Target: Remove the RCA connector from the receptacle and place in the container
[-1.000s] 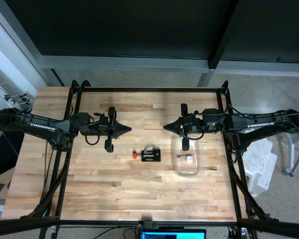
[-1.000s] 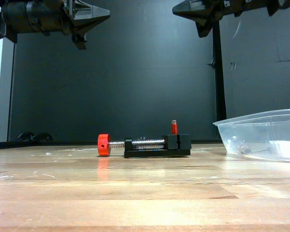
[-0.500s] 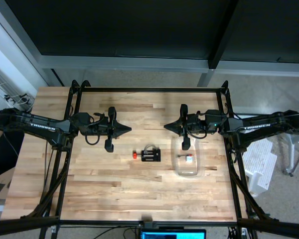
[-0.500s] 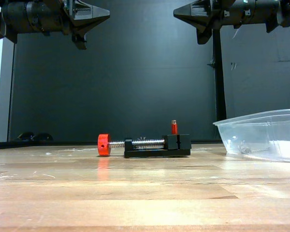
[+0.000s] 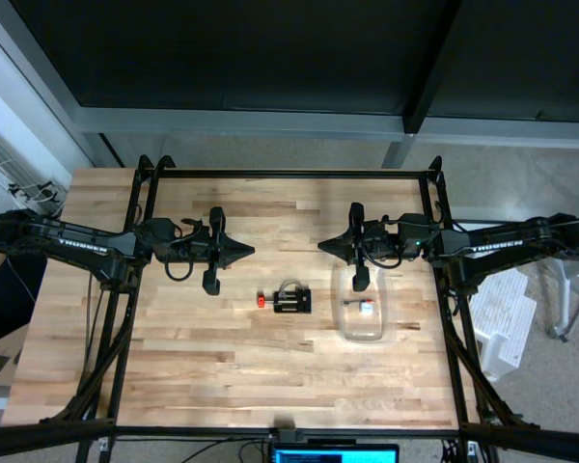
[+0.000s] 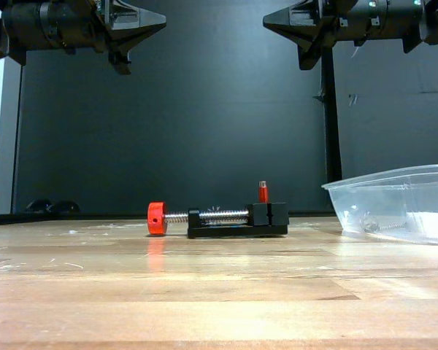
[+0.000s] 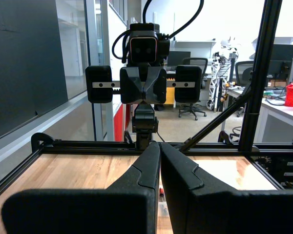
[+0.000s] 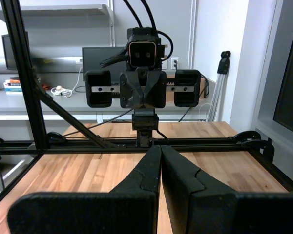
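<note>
Nearest, at the table's near edge, a lit blue screen [image 5: 335,451] peeks into the high view. Beyond it lies a bare stretch of the wooden table [image 5: 222,376].

Further in, near the middle of the table, sits the receptacle [image 5: 291,301], a small black clamp-like block with a silver threaded rod and its red-orange knob [image 6: 156,218] pointing toward the left arm's side. The RCA connector [image 6: 263,192] stands upright in the block's end furthest from the knob, with only its small red end showing above the black body.

Just to the right of the receptacle, and apart from it, rests the clear plastic container [image 5: 350,334]. Inside it lie 1 small whitish cube [image 5: 366,308] and a thin grey piece that may be a screw; the low view is too hazy through the plastic to be sure.

Further back, both arms reach inward, high above the wood. The left gripper [image 5: 249,251] hangs behind and left of the receptacle, its 2 fingers pressed together with nothing between them. The right gripper [image 5: 322,245] faces it tip to tip across a gap, over the container's far end, its fingers likewise pressed together on nothing.

At the far edge runs the black frame rail [image 5: 289,175].
</note>
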